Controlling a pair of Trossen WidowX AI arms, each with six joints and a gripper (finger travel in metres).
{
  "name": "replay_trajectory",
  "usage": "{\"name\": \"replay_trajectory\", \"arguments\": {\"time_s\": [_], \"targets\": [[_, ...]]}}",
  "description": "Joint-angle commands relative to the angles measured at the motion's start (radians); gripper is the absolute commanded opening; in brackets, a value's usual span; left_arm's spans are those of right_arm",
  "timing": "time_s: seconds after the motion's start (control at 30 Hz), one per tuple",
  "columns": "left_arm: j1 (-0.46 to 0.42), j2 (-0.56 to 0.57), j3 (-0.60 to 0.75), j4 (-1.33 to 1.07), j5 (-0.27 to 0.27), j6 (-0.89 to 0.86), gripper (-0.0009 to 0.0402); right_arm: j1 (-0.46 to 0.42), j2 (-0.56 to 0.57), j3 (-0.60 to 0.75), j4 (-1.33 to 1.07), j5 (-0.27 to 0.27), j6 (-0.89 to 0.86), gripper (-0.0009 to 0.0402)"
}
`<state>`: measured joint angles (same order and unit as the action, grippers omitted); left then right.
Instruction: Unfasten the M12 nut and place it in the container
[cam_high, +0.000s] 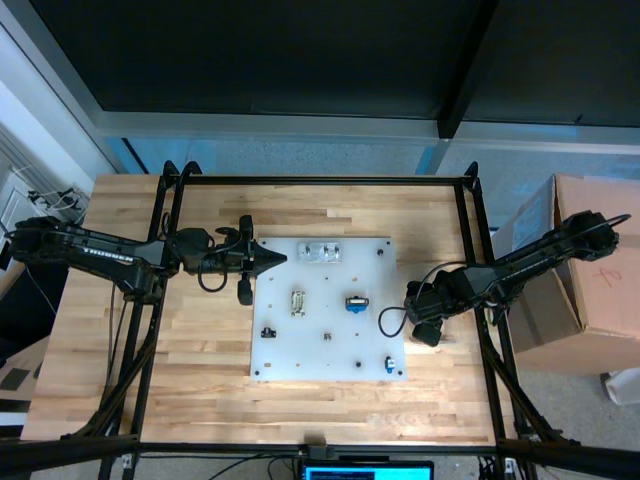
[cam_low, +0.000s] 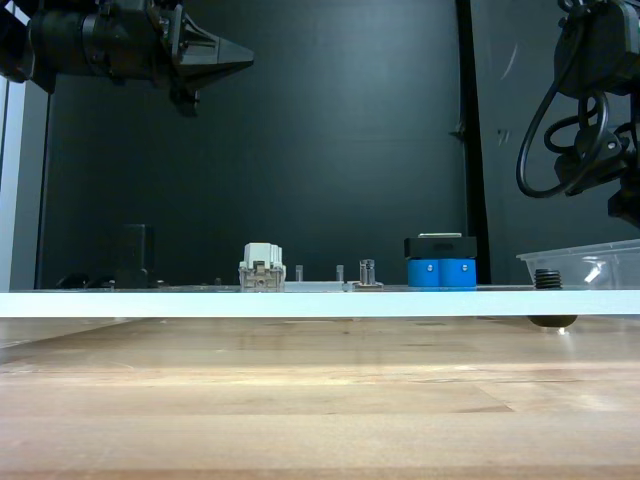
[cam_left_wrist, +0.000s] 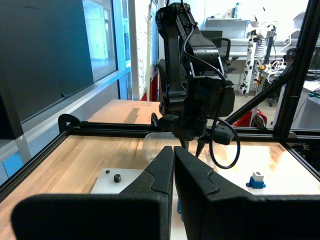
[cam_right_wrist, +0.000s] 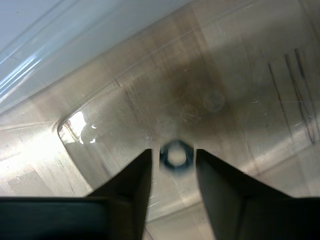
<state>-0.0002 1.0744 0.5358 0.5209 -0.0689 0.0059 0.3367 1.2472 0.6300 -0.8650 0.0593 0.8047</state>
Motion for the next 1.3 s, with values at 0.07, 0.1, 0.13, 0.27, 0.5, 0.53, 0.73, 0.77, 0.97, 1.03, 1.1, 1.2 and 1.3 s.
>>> {"name": "replay_trajectory", "arguments": {"time_s": [0.07, 0.1, 0.13, 0.27, 0.5, 0.53, 0.73, 0.77, 0.97, 1.03, 1.1, 1.2, 1.3], "targets": [[0.000, 0.000, 0.000, 0.000, 0.000, 0.000, 0.0000, 0.000, -0.002, 0.005, -0.002, -0.009, 0.001, 0.0233], [0.000, 0.000, 0.000, 0.000, 0.000, 0.000, 0.0000, 0.000, -0.002, 0.011, -0.008, -0.009, 0.001, 0.0247], [0.000, 0.000, 0.000, 0.000, 0.000, 0.000, 0.0000, 0.000, -0.002, 0.018, -0.016, -0.008, -0.002, 0.0260], [0.000, 0.000, 0.000, 0.000, 0.000, 0.000, 0.0000, -0.003, -0.024, 0.056, -0.049, -0.004, -0.015, 0.0294], [0.000, 0.000, 0.000, 0.000, 0.000, 0.000, 0.0000, -0.057, -0.060, 0.196, -0.181, 0.000, -0.148, 0.0282], [0.000, 0.000, 0.000, 0.000, 0.000, 0.000, 0.0000, -0.067, -0.061, 0.226, -0.200, 0.001, -0.179, 0.0277], [0.000, 0.000, 0.000, 0.000, 0.000, 0.000, 0.0000, -0.148, -0.061, 0.396, -0.272, 0.000, -0.375, 0.0232], [0.000, 0.000, 0.000, 0.000, 0.000, 0.000, 0.0000, -0.162, -0.061, 0.418, -0.273, 0.000, -0.406, 0.0222], [0.000, 0.000, 0.000, 0.000, 0.000, 0.000, 0.0000, -0.245, -0.060, 0.482, -0.228, -0.001, -0.596, 0.0129], [0.000, 0.000, 0.000, 0.000, 0.000, 0.000, 0.0000, -0.268, -0.060, 0.477, -0.167, -0.005, -0.641, 0.0083], [0.000, 0.000, 0.000, 0.000, 0.000, 0.000, 0.0000, -0.283, -0.060, 0.463, -0.087, -0.024, -0.679, 0.0030], [0.000, 0.000, 0.000, 0.000, 0.000, 0.000, 0.0000, -0.302, -0.060, 0.426, 0.062, -0.055, -0.721, 0.0006], [0.000, 0.000, 0.000, 0.000, 0.000, 0.000, 0.0000, -0.328, -0.060, 0.394, 0.211, -0.058, -0.764, 0.0003]]}}
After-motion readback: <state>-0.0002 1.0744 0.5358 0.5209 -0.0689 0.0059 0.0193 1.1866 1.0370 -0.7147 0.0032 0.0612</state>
